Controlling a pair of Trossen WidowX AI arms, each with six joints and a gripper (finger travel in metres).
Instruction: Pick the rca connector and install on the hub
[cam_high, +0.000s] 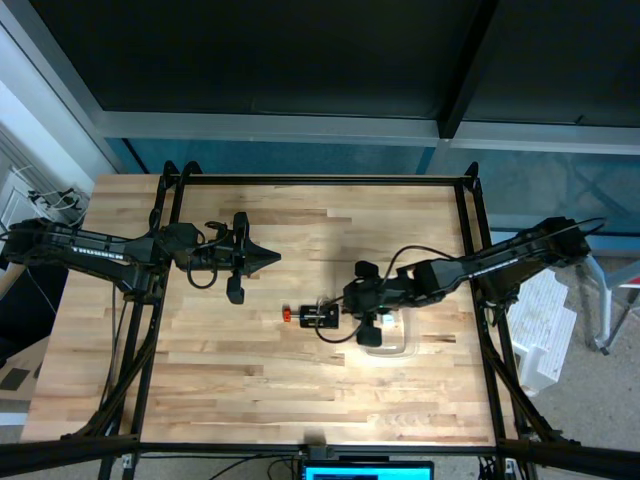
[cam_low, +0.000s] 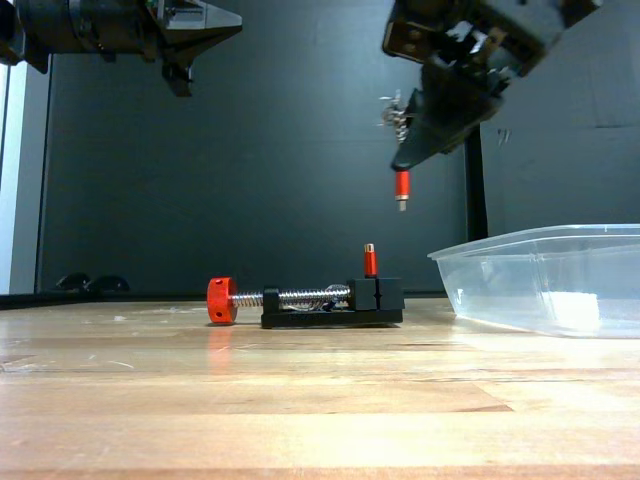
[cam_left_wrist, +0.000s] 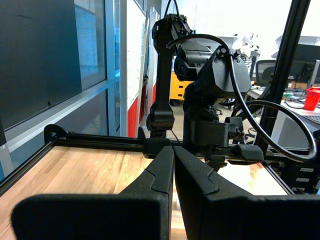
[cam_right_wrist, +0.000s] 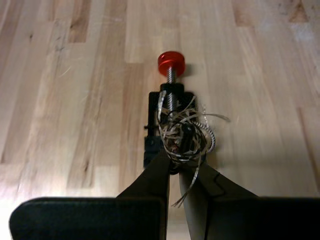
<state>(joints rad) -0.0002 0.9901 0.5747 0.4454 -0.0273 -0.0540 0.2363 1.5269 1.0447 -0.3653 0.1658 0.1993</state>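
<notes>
Over the pale wooden plank table (cam_high: 250, 370) you have two black arms, one hub, one clear tray and one held plug. Your right gripper (cam_low: 402, 163) hangs in the air above the hub's block end. Its fingers are pinched onto one rca connector (cam_low: 402, 188), a tiny red cylinder with a silvery tip pointing down. A clear gap separates it from the hub below.

The hub (cam_low: 333, 303) is a small black rectangular block lying on the table. It has one red knob (cam_low: 221, 300) at its end on a silvery threaded rod, and one short red post (cam_low: 369, 260) standing upright on top. Just beside it sits one clear plastic tray (cam_low: 500, 275), cut off by the low view's edge. The tray holds one small white piece (cam_low: 575, 310), blurred through the wall.

A tangle of thin silvery wire (cam_right_wrist: 186, 127) hangs at the right fingertips. In the right wrist view it hides the connector and part of the hub.

Your left gripper (cam_left_wrist: 173, 162) sits high and well apart, over the table's left half, fingers pressed together around nothing. White lettering (cam_high: 85, 246) runs along the left arm, too small to read.
</notes>
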